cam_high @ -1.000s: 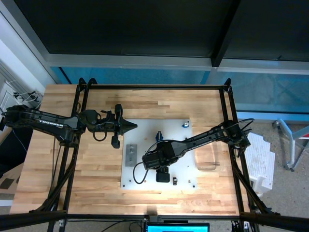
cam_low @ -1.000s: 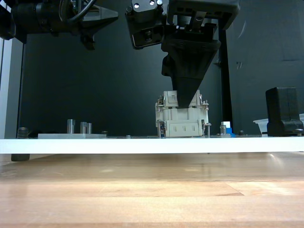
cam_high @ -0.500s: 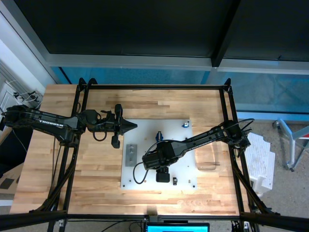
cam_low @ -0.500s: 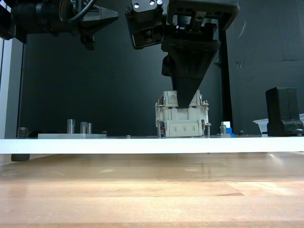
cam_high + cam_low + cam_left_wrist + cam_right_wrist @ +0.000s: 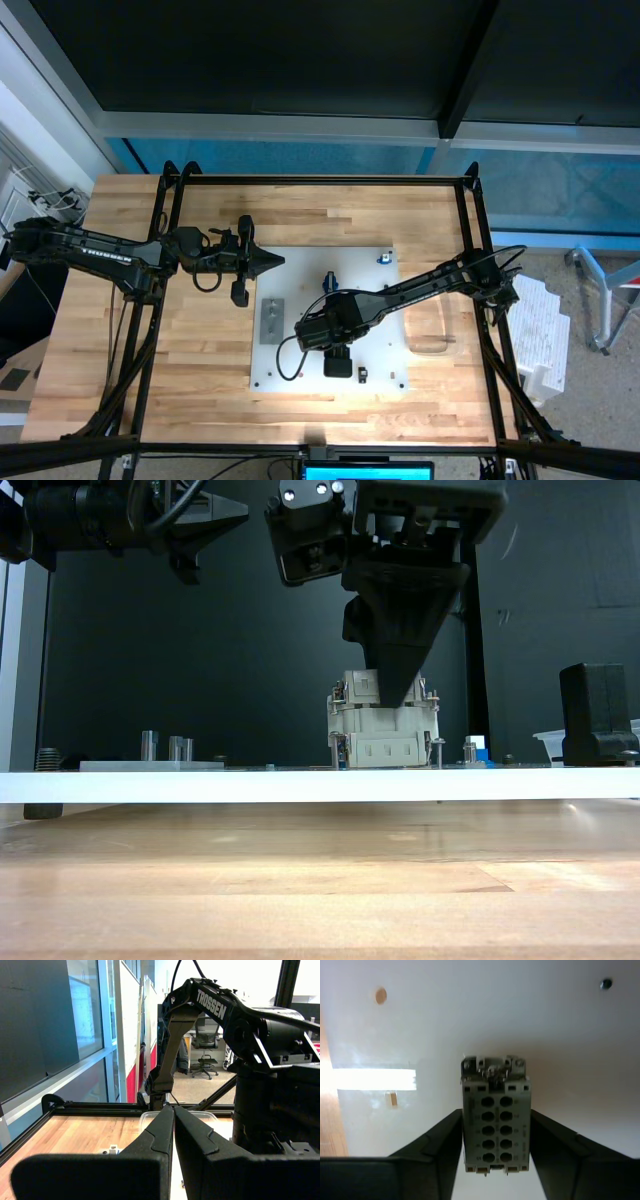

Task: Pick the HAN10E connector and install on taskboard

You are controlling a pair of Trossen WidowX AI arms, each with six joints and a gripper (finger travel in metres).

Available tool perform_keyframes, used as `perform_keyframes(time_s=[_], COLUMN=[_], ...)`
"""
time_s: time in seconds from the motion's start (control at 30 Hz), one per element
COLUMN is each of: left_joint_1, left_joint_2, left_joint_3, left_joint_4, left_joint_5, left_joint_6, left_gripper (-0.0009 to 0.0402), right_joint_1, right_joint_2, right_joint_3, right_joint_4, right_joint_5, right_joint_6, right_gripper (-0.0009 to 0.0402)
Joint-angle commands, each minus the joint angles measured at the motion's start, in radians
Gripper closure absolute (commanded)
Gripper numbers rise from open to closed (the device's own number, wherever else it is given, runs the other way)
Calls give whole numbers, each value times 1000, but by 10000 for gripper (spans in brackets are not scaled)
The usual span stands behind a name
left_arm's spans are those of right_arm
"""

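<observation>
HAN10E connector [image 5: 494, 1130], clamped between the right gripper's [image 5: 398, 685] fingers, looks seated on the taskboard [image 5: 300, 270] beneath, so release comes next; the left gripper [image 5: 276, 260], closed, hangs well apart.

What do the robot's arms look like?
Both are black and jointed, with looping black cables and white TROSSEN lettering. The left gripper, near the taskboard's far-left corner, and the right gripper, over its near side, have pointed wedge-shaped black fingers.

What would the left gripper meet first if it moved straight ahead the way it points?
Probably the right arm, straight ahead of its shut tips, though depth is unclear. The left gripper hovers over the taskboard's far left corner; the right gripper grips the HAN10E connector.
</observation>
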Motion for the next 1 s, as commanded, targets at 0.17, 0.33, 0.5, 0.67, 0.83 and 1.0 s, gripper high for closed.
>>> perform_keyframes(time_s=[0.17,0.33,0.5,0.67,0.83,1.0], left_joint_1=[0,0,0,0,0,0], left_joint_2=[0,0,0,0,0,0], left_joint_3=[0,0,0,0,0,0], left_joint_4=[0,0,0,0,0,0], left_joint_5=[0,0,0,0,0,0], left_joint_6=[0,0,0,0,0,0], left_gripper=[392,392,392,392,392,392], right_joint_1=[0,1,0,0,0,0], right_joint_2=[-14,-32,-66,-95,-97,-99], right_joint_3=[5,5,5,5,5,5], right_joint_4=[9,-6,-28,-35,-36,-36], right_joint_5=[-5,-4,3,6,4,3], right_joint_6=[-2,-2,-2,-2,-2,-3], right_gripper=[94,47,35,36,36,36])
